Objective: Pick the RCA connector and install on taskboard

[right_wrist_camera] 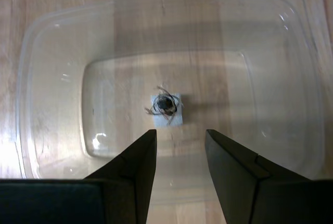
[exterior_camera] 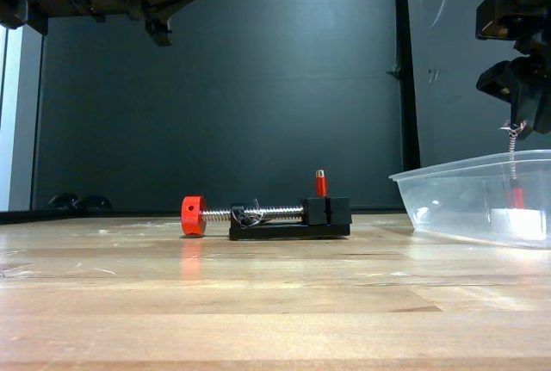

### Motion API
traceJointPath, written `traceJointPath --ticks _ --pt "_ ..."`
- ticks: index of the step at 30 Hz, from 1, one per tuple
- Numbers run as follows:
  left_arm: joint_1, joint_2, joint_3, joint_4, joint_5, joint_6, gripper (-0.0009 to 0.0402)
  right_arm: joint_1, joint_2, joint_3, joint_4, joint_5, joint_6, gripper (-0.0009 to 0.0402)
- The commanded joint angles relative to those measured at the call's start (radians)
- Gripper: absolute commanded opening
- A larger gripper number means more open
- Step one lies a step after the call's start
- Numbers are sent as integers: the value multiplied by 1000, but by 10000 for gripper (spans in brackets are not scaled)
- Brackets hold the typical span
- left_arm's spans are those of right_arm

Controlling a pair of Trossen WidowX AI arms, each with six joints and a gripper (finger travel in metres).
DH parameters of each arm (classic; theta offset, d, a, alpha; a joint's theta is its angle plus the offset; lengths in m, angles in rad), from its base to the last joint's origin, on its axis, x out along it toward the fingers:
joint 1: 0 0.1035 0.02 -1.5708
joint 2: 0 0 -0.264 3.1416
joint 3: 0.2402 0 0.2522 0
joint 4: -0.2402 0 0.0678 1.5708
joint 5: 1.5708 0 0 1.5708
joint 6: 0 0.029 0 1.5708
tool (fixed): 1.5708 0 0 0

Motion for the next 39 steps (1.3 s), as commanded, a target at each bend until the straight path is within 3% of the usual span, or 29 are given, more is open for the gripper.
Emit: traceJointPath --ticks 1,14,17,39 --pt "0 0 0 0 0 0 0 2 15 -23 48 0 -1 136" --pt "0 0 0 0 0 0 0 6 114 -73 183 -1 -15 135" --pt "0 0 0 0 0 0 0 8 138 -74 198 23 -26 135" --pt "0 0 0 0 0 0 0 6 233 -106 311 24 -62 135"
